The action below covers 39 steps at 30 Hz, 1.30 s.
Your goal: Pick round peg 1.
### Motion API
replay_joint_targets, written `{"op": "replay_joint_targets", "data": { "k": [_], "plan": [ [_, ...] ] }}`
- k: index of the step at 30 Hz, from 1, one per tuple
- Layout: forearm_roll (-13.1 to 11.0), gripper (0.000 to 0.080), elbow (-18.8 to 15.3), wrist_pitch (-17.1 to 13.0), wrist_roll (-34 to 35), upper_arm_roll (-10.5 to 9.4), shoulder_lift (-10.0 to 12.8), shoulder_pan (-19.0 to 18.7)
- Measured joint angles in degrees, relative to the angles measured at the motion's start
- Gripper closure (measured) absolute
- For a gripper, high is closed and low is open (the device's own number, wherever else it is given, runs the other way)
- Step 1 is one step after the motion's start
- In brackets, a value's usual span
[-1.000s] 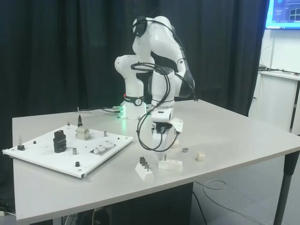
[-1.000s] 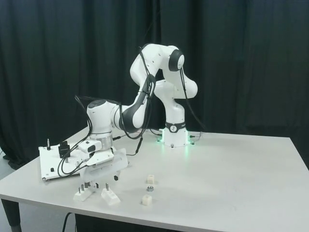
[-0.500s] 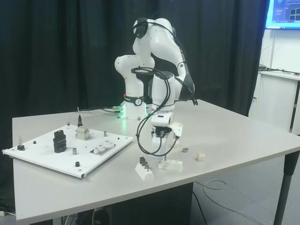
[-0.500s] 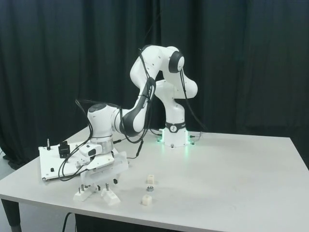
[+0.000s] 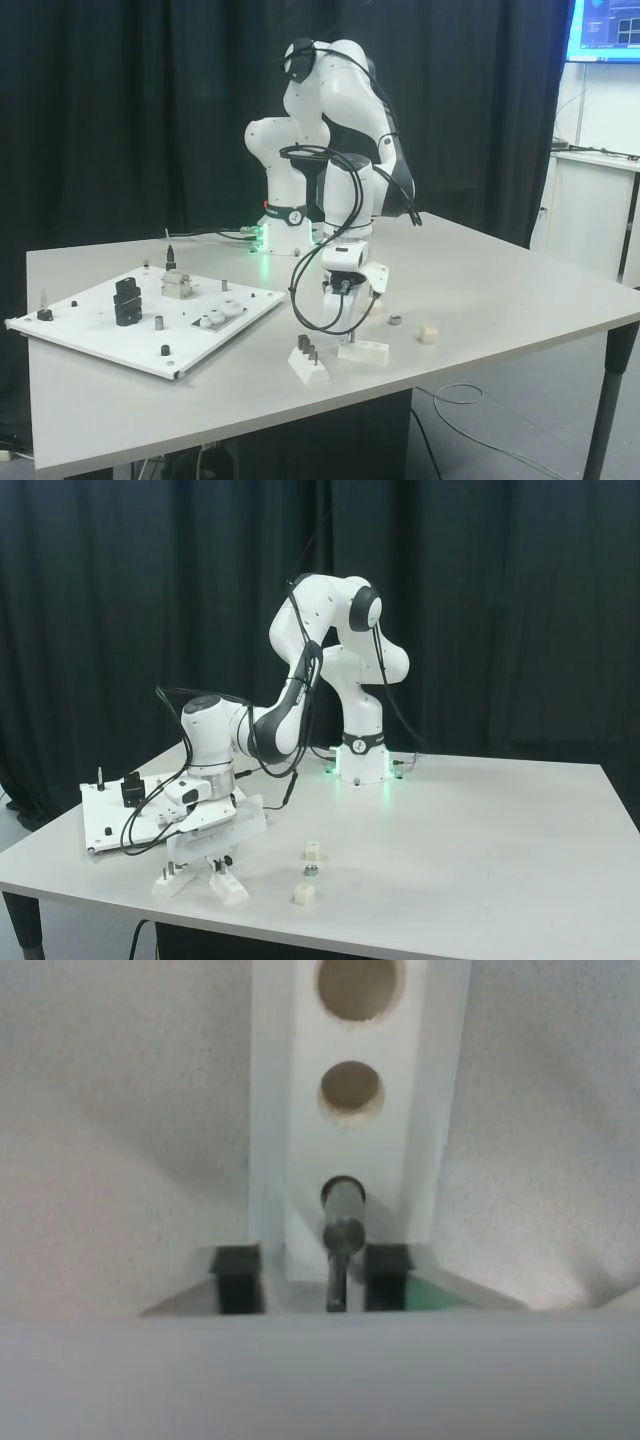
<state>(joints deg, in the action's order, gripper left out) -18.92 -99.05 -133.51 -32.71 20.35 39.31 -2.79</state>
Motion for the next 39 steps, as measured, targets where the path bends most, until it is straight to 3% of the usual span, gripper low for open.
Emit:
{"op": "replay_joint_targets", "data": {
  "k": [1, 7, 8, 18, 39],
  "plan": [
    [0.0, 0.0613, 0.0, 0.0, 0.0, 0.00, 0.0, 0.0],
    [0.0, 0.0613, 0.0, 0.0, 0.4, 0.00, 0.0, 0.0],
    [0.0, 0.0746, 0.0, 0.0, 0.4, 0.00, 0.0, 0.0],
    [0.0, 0.0784, 0.0, 0.8, 0.9, 0.17, -0.3, 0.0],
    [0.4, 0.0785, 0.0, 7.3, 3.5, 1.34, -4.5, -0.1]
  ]
}}
